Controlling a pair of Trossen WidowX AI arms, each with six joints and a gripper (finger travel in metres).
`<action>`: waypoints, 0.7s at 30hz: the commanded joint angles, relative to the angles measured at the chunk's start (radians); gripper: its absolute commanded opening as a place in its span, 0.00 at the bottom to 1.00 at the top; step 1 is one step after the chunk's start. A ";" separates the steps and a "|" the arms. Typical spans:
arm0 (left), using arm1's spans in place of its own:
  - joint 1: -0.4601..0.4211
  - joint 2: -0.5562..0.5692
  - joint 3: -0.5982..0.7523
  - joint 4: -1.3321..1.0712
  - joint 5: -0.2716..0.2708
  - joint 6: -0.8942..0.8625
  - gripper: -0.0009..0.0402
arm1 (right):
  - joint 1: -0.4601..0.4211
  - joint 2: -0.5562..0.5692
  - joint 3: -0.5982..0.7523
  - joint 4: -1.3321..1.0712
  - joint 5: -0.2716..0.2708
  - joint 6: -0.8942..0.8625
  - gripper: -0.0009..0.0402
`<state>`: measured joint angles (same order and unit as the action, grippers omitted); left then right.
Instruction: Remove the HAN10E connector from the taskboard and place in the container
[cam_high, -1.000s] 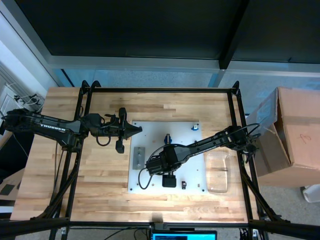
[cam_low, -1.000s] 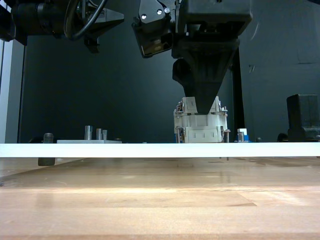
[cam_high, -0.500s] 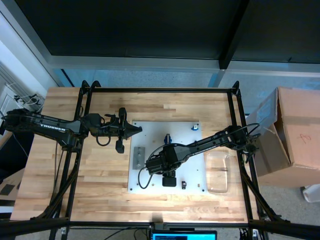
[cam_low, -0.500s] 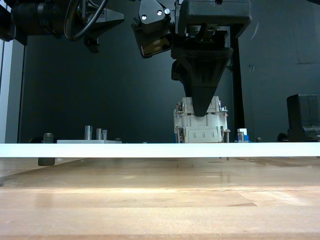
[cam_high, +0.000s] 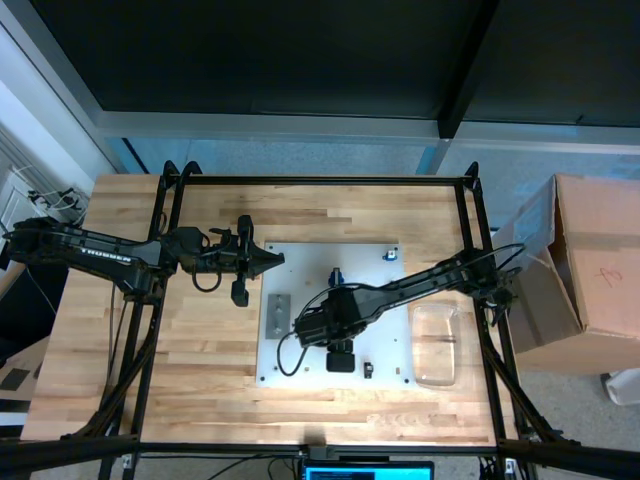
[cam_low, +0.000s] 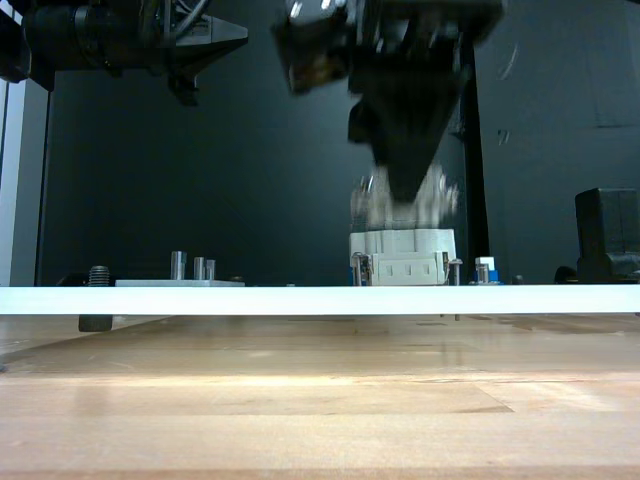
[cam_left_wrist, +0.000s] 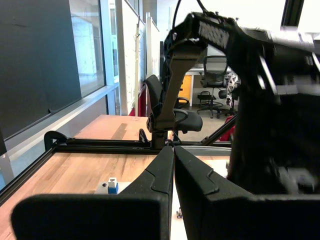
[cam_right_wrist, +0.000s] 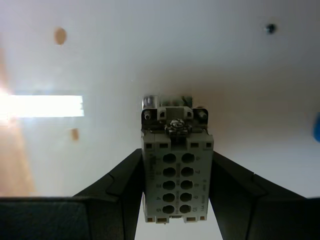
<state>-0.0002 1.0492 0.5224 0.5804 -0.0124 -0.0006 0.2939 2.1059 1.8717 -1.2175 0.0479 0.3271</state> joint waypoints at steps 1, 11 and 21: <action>0.000 0.000 0.000 0.000 0.000 0.000 0.02 | -0.002 -0.042 0.001 0.003 0.003 -0.004 0.04; 0.000 0.000 0.000 -0.001 0.000 0.000 0.02 | -0.002 -0.184 0.001 0.003 0.012 -0.003 0.04; 0.000 0.000 0.000 0.000 0.000 0.000 0.02 | -0.001 -0.237 0.001 0.003 0.011 0.008 0.04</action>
<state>-0.0002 1.0492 0.5228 0.5800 -0.0124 -0.0006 0.2924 1.8713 1.8721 -1.2156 0.0589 0.3309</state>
